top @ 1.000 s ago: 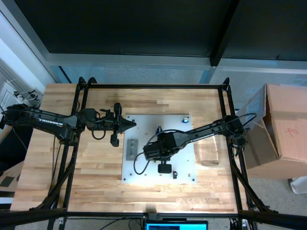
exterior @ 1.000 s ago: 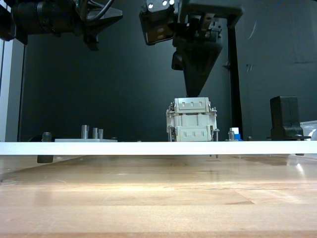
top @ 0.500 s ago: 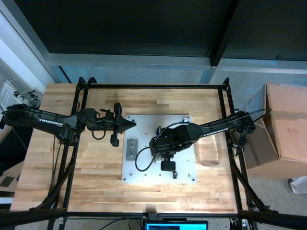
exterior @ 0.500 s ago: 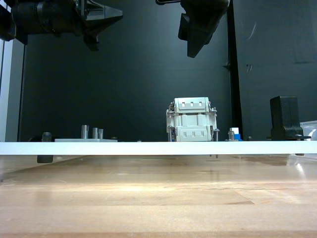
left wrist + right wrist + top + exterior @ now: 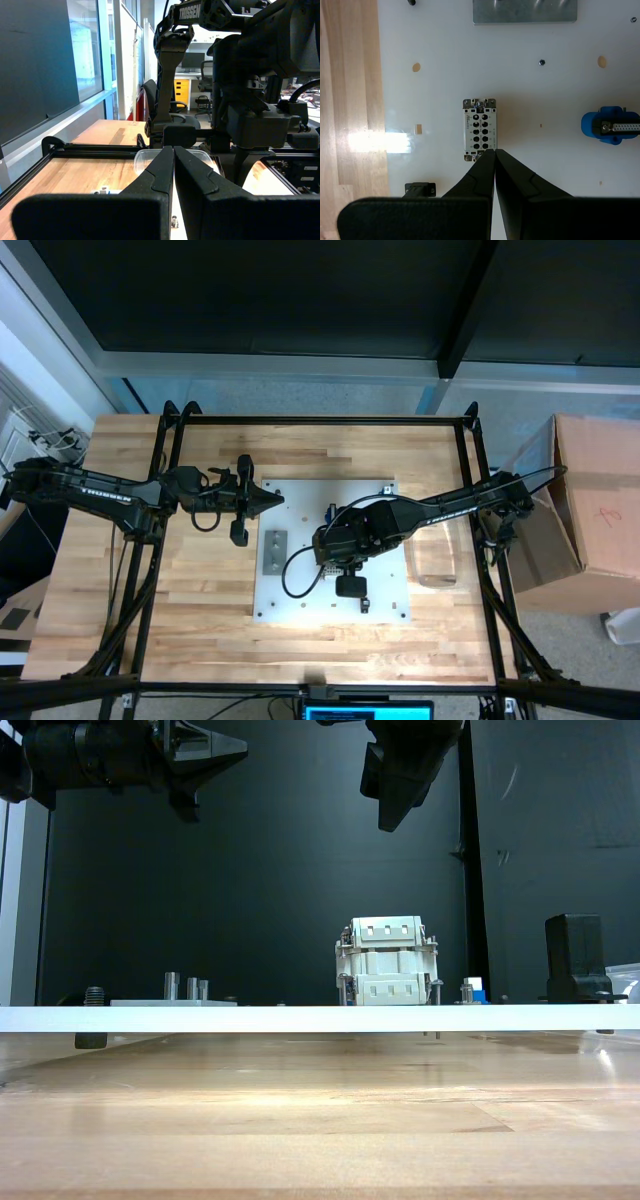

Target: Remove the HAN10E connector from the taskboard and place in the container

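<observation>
Right gripper (image 5: 494, 151), fingers pressed together and holding nothing, hangs above the connector (image 5: 480, 130), which sits upright in its seat on the board (image 5: 545, 100). Left gripper (image 5: 174, 150), likewise closed on nothing, hovers high near the board's far left corner. The clear container (image 5: 434, 562) stands just beside the board's right edge.

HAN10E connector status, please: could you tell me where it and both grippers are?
Left gripper shut, high at left edge of taskboard. Right gripper shut, high above HAN10E connector. Connector upright in its seat, unheld.
</observation>
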